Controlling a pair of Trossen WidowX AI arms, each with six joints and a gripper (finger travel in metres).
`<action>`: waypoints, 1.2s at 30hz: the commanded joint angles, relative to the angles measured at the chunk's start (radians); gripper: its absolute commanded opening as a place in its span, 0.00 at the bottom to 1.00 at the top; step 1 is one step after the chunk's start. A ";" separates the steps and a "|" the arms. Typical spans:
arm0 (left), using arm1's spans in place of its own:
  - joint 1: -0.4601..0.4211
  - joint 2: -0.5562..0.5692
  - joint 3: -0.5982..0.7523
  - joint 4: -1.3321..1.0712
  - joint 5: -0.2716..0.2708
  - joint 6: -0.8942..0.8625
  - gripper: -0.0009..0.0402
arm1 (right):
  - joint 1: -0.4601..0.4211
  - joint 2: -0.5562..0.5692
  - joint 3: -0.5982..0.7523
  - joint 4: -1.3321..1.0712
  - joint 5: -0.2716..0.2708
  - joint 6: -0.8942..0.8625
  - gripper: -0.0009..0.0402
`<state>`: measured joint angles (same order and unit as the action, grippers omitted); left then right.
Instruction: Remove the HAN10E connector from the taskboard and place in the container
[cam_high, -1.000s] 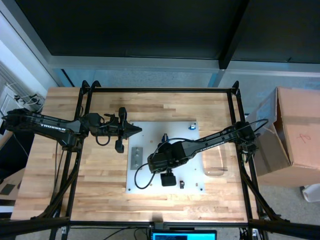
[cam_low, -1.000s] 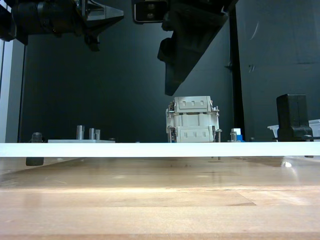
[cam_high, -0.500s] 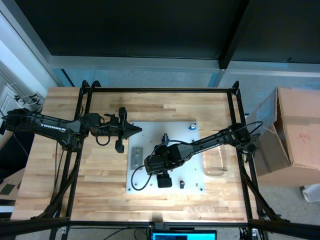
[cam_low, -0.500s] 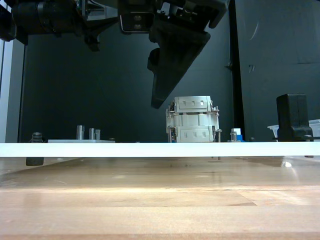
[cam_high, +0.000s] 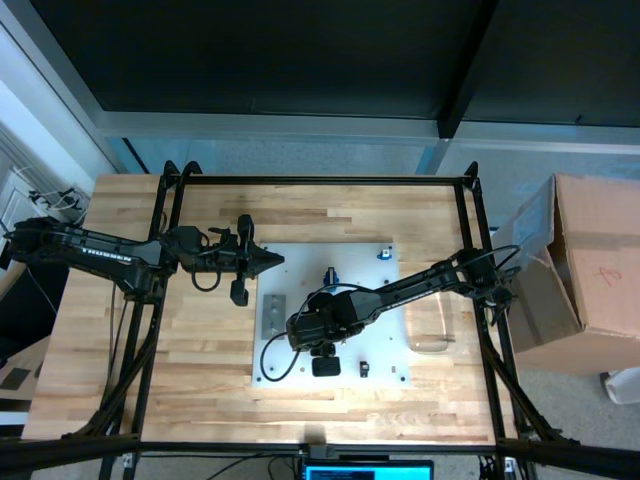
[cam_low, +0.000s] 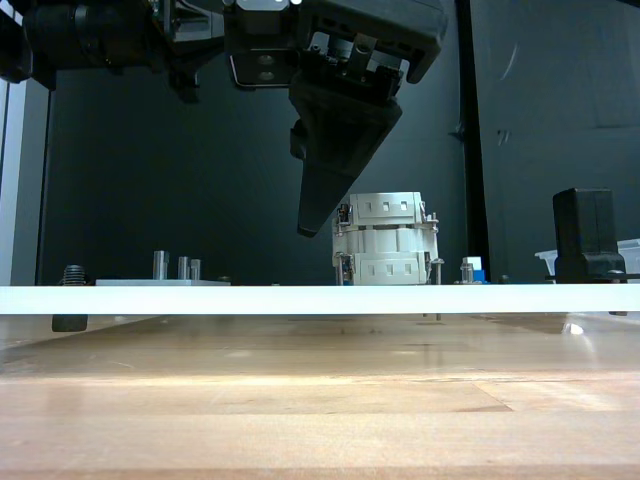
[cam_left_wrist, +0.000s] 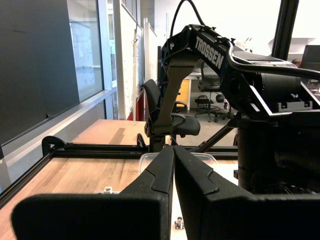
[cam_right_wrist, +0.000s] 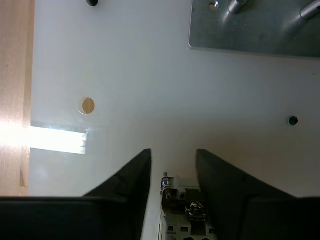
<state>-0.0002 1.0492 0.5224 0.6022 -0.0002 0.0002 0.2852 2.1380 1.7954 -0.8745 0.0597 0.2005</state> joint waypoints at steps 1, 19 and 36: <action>0.000 0.000 0.000 0.000 0.000 0.000 0.02 | 0.000 0.000 0.000 0.000 0.001 0.000 0.18; 0.000 0.000 0.000 0.000 0.000 0.000 0.02 | -0.001 -0.019 0.001 -0.002 0.003 0.001 0.02; 0.000 0.000 0.000 0.000 0.000 0.000 0.02 | 0.001 -0.149 0.000 -0.106 0.004 0.031 0.02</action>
<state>-0.0002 1.0492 0.5224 0.6022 -0.0006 0.0002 0.2855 1.9995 1.7958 -0.9691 0.0639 0.2283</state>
